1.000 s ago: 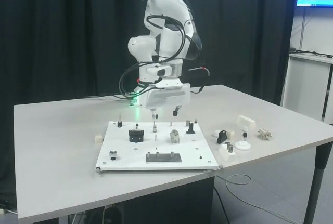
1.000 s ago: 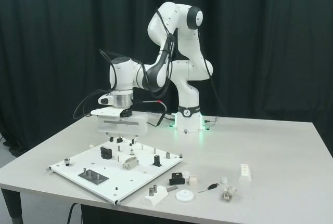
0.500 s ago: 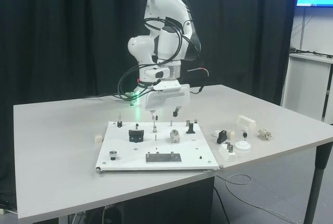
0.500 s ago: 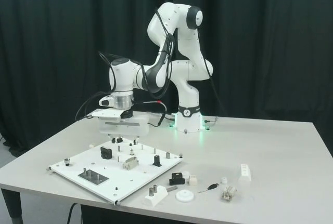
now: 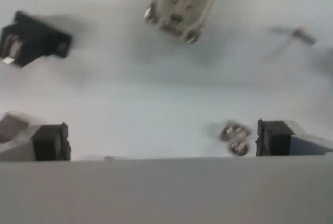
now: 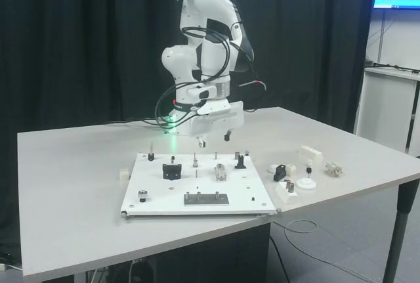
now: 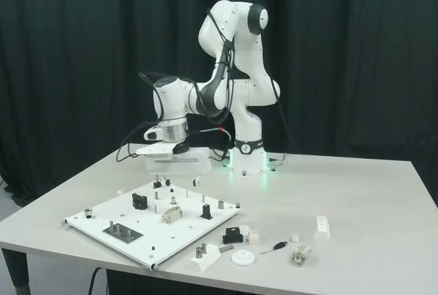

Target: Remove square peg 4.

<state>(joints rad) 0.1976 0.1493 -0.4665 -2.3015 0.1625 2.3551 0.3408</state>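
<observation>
Standing by the grey table, the first thing on the left is a small white block lying just off the edge of the white board. On the board, going across, there is a short black knob near the front corner, a black block, a grey plate with studs on it near the front edge, a grey connector and a black bracket. Thin upright pegs stand between the black block and the grey connector. I cannot tell which of them is square peg 4, but nothing has been lifted clear of the board. The white arm reaches over the back of the board, with a green light at its base. The gripper hangs above the board's rear edge, touching nothing, its two black fingers spread wide with nothing between them. In the wrist view the gripper shows the same wide gap, with a small metal stub on the board just beside one finger. To the right of the board are loose parts on the table: a black piece, a white block with pegs, a white gear, a long white block and a small connector.
</observation>
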